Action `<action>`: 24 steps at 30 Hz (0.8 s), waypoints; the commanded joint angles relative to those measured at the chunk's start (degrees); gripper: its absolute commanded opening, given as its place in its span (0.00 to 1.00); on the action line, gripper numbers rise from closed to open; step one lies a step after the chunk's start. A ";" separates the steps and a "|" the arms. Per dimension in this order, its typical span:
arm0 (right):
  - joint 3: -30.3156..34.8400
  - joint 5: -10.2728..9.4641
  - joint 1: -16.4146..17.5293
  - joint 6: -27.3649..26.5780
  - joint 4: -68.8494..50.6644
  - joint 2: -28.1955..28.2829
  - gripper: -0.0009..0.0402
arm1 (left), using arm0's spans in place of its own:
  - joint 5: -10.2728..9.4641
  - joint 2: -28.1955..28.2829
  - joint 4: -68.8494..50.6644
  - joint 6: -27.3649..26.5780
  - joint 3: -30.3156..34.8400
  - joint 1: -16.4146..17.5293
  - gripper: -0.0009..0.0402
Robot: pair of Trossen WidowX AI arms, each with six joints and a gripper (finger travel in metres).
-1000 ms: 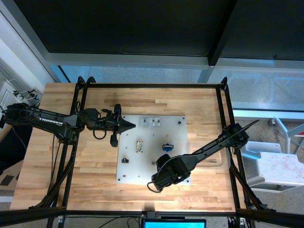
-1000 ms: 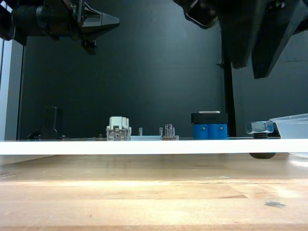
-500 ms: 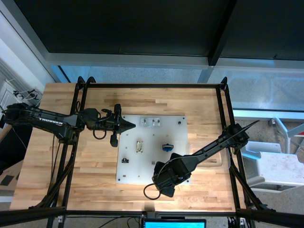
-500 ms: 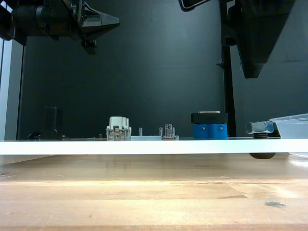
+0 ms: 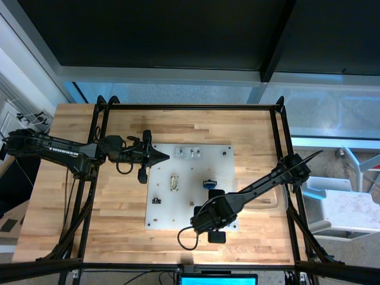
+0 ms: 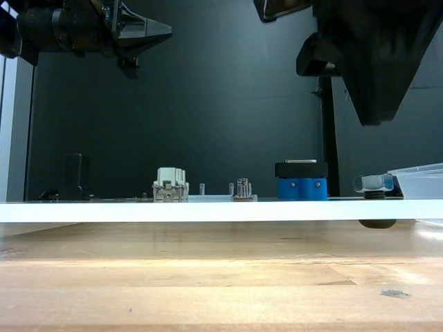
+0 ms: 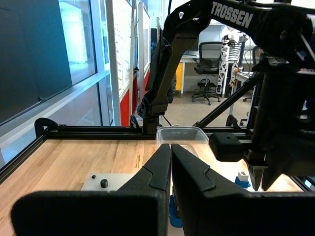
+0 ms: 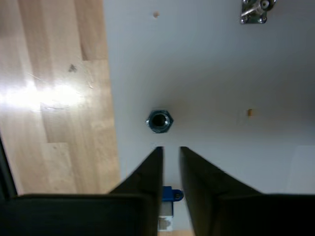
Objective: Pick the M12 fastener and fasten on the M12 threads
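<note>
Right tool is held above the near right of the white board, fingers parted by a narrow gap, nothing gripped | nut is seated on its black stud, clear of the fingertips | left tool is held high over the board's far left edge, fingers pressed together, empty.
</note>
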 commanded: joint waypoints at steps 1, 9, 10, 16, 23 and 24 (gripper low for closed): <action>-1.09 0.07 -0.61 -0.07 0.79 0.02 0.03 | 0.02 0.00 0.00 0.00 0.00 0.02 0.02; -5.05 1.66 -0.61 -0.42 3.93 -0.20 0.02 | 0.02 0.00 0.00 0.00 0.00 0.00 0.02; -5.73 1.68 -0.59 -0.35 4.52 -0.31 0.02 | 0.02 0.00 0.02 0.00 0.00 0.00 0.02; -7.96 1.66 -0.42 -0.39 6.88 -0.35 0.02 | 0.02 0.00 0.02 0.00 0.00 0.00 0.02; -9.14 1.44 -0.39 -0.37 9.11 -0.35 0.02 | 0.02 0.00 0.00 0.00 0.00 0.00 0.02; -9.14 1.44 -0.42 -0.37 9.20 -0.33 0.02 | 0.02 0.00 0.00 0.00 0.00 0.00 0.02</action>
